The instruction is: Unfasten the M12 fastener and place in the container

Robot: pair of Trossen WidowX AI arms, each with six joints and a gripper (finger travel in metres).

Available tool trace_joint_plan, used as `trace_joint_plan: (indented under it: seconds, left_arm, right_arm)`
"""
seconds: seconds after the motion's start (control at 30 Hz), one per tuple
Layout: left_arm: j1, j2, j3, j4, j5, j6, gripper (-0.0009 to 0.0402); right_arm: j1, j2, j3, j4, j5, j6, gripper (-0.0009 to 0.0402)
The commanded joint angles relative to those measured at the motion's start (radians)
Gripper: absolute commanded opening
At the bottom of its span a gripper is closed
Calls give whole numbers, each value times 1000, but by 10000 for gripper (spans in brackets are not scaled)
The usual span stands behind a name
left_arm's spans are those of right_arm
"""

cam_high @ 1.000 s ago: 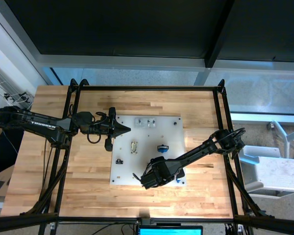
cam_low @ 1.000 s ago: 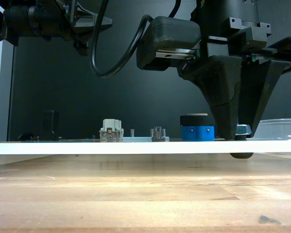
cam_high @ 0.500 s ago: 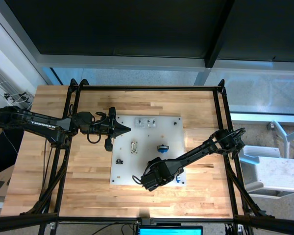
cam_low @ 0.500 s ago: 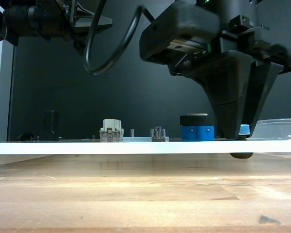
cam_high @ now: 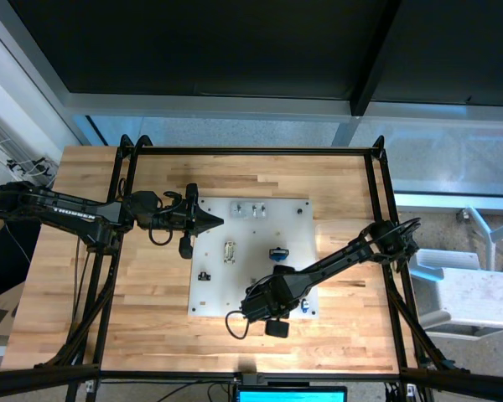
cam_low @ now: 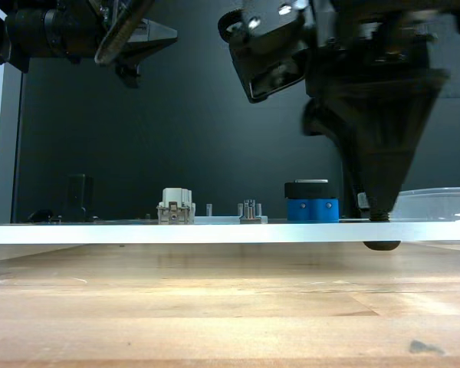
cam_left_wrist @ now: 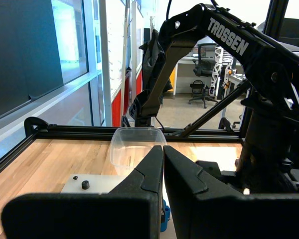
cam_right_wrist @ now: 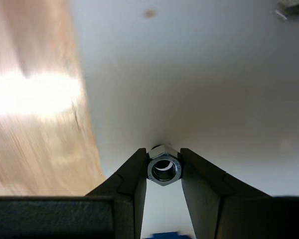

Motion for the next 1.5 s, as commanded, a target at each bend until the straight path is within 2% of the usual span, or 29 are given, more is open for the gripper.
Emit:
trace_joint_plan:
  seconds: [0.03, 0.13, 0.2, 0.47, 0.73, 0.93, 1.17, 1.5]
  left_arm:
    - [0, 0, 0, 0, 0, 0, 0]
    - [0, 0, 0, 0, 0, 0, 0]
    - [0, 0, 0, 0, 0, 0, 0]
    - [0, 0, 0, 0, 0, 0, 0]
    - [0, 0, 0, 0, 0, 0, 0]
    - [0, 0, 0, 1, 0, 0, 0]
    - [0, 0, 0, 0, 0, 0, 0]
    - [0, 0, 0, 0, 0, 0, 0]
  right_arm:
    - [1, 2, 1, -1, -3, -192, 20]
    - [1, 0, 1, -1, -3, -310, 20]
    - [1, 0, 1, -1, -3, -346, 20]
    - [1, -21, 1, -4, -3, -360, 20]
    - [-6, -105, 0, -35, -6, -357, 20]
    - [-39, -183, -23, -88, -5, -358, 20]
    - [-101, -296, -132, -93, -5, -359, 20]
    - [-216, -517, -394, -71, 2, -360, 20]
